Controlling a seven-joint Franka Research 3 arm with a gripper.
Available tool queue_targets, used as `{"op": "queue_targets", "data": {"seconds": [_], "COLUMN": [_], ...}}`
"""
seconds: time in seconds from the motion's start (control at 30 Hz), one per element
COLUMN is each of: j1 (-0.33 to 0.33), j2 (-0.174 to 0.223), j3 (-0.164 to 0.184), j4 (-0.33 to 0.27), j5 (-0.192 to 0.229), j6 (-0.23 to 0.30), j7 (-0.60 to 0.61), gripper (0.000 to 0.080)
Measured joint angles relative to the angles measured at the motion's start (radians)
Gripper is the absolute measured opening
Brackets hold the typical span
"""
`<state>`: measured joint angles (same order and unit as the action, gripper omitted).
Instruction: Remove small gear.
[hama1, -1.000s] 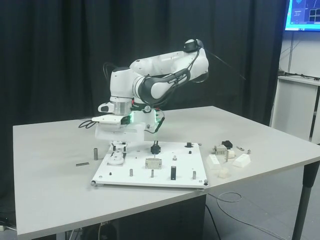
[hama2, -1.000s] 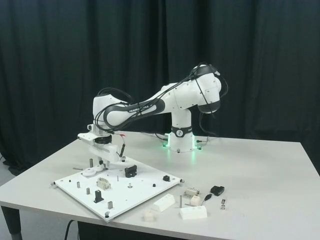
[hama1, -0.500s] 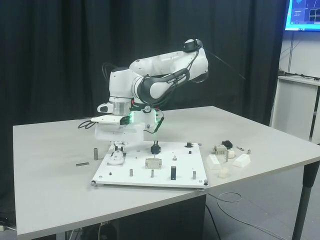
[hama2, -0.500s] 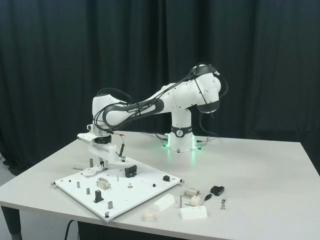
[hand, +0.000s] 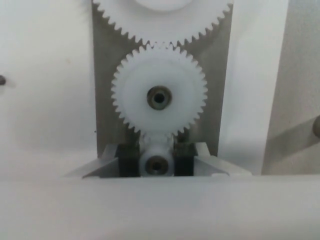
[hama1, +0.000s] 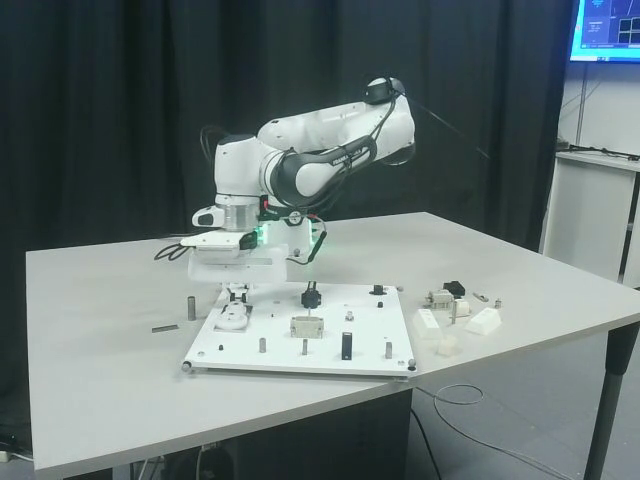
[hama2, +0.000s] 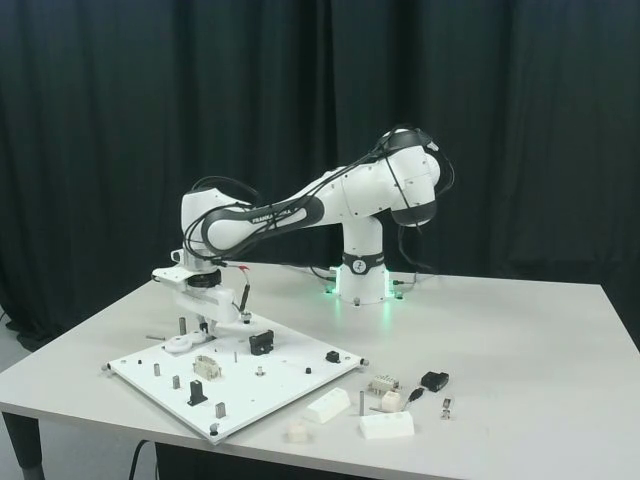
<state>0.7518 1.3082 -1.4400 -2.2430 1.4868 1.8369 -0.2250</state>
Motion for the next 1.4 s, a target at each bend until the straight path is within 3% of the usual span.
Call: {"op": "queue_targets", "data": {"seconds": [1.4], "j1": [-0.007], "j2": [0.001], "j3": [-0.003], "j4": [0.006], "j5": [-0.002], "j6": [-0.016], "j7": [0.013], "gripper": [0.014]}}
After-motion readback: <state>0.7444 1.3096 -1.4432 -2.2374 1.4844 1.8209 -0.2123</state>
